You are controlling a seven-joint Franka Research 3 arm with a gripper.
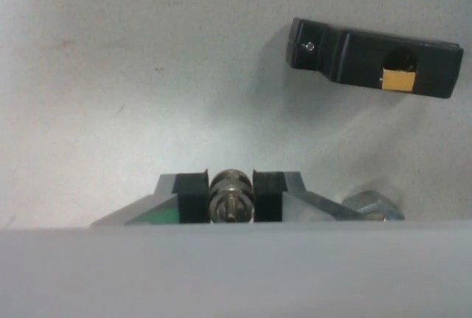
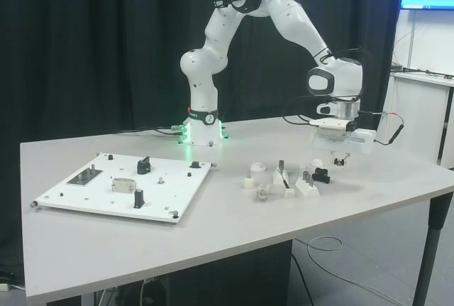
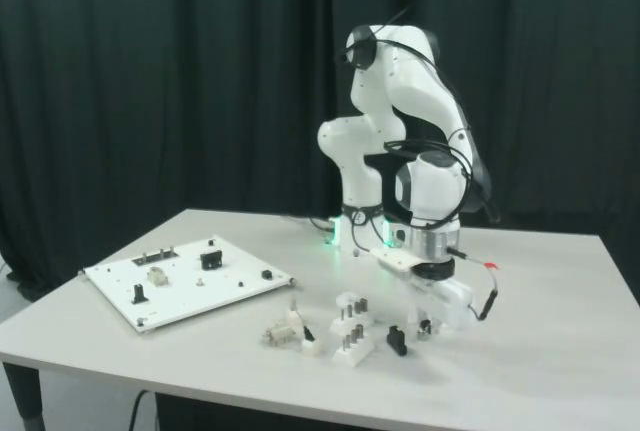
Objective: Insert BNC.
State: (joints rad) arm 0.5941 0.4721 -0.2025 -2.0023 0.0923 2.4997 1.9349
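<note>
In the wrist view a grey metal BNC connector [image 1: 231, 198] sits between my two black finger pads [image 1: 193, 196], and the gripper [image 1: 231, 194] is shut on it. From the room views the gripper [image 2: 339, 158] [image 3: 425, 325] hangs just above the table at its right part, far from the white assembly board [image 2: 124, 185] [image 3: 185, 281] on the left. The board carries several small black and metal fixtures. I cannot tell which one is the BNC socket.
A black block [image 1: 372, 58] [image 2: 320, 174] [image 3: 396, 339] lies on the table close to the gripper. White part holders [image 2: 306, 187] [image 3: 352, 343] and small loose parts [image 2: 263, 192] stand between the gripper and the board. The table's right edge is near.
</note>
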